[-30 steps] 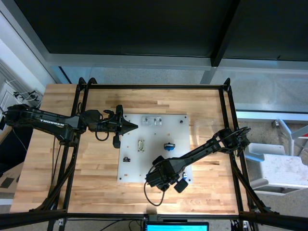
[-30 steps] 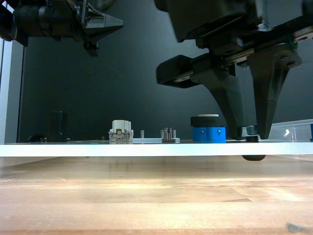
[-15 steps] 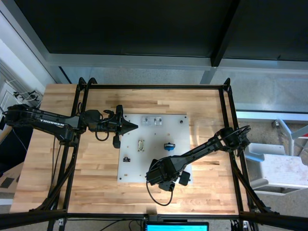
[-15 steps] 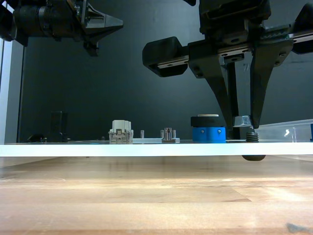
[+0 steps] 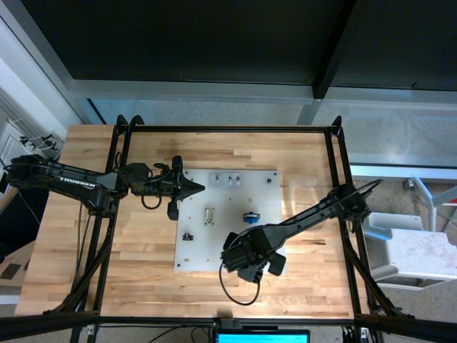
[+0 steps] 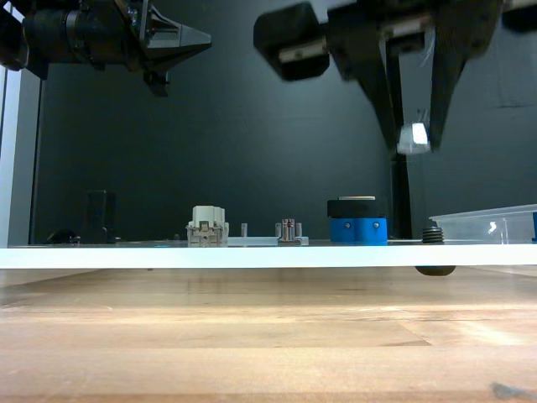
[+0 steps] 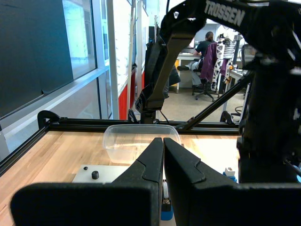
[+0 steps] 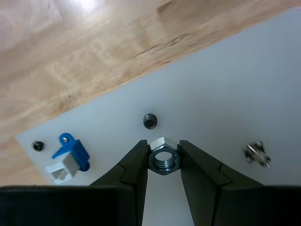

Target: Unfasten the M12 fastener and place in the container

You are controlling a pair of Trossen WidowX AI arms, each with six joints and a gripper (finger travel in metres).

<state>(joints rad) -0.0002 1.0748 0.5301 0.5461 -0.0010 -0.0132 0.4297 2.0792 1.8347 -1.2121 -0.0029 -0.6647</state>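
Silver hexagonal M12 nut (image 8: 164,160), right gripper (image 6: 414,138) jaws pinching it.
It is hanging well above the black ribbed stud (image 6: 432,236), risen from just over it, the clear plastic container (image 6: 495,222) lying beyond. Only the right wrist view is showing its threaded bore. Left gripper (image 6: 197,38) is hovering far left of the stud, jaws pressed together.

Your wooden table (image 5: 107,243) bears — directly — the white board (image 5: 200,254) at centre and the clear container (image 5: 301,187) just beside its right edge.
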